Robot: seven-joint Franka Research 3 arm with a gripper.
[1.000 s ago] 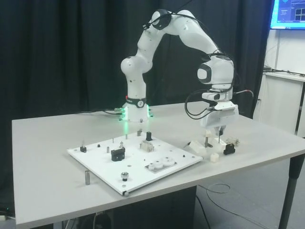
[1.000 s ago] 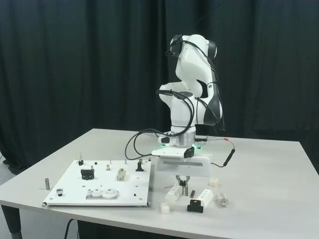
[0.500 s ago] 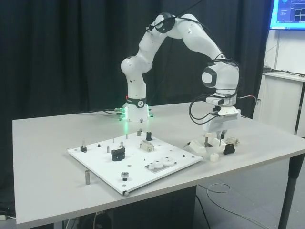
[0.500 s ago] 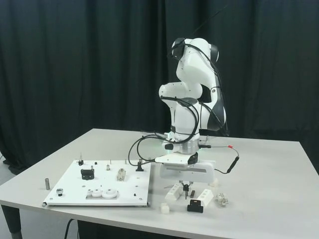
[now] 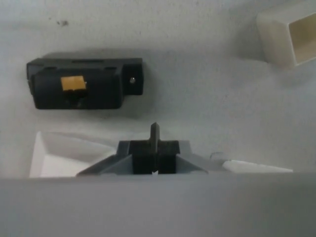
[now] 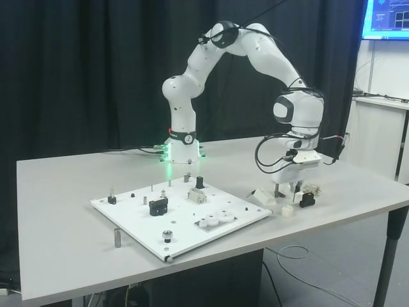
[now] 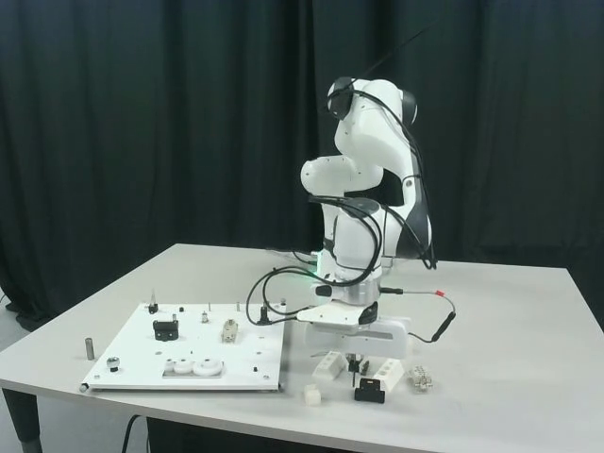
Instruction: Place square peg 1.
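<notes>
The square peg, a thin dark grey metal bar, stands upright, clamped between the black fingertips of the white arm's gripper, whose jaws are closed on it. It hangs just above the grey table, beside the white assembly board and among loose parts. In the wrist view, a black rectangular connector block lies near the peg's tip, a white tray-like holder sits beside the fingers, and a hollow white square block rests well apart.
</notes>
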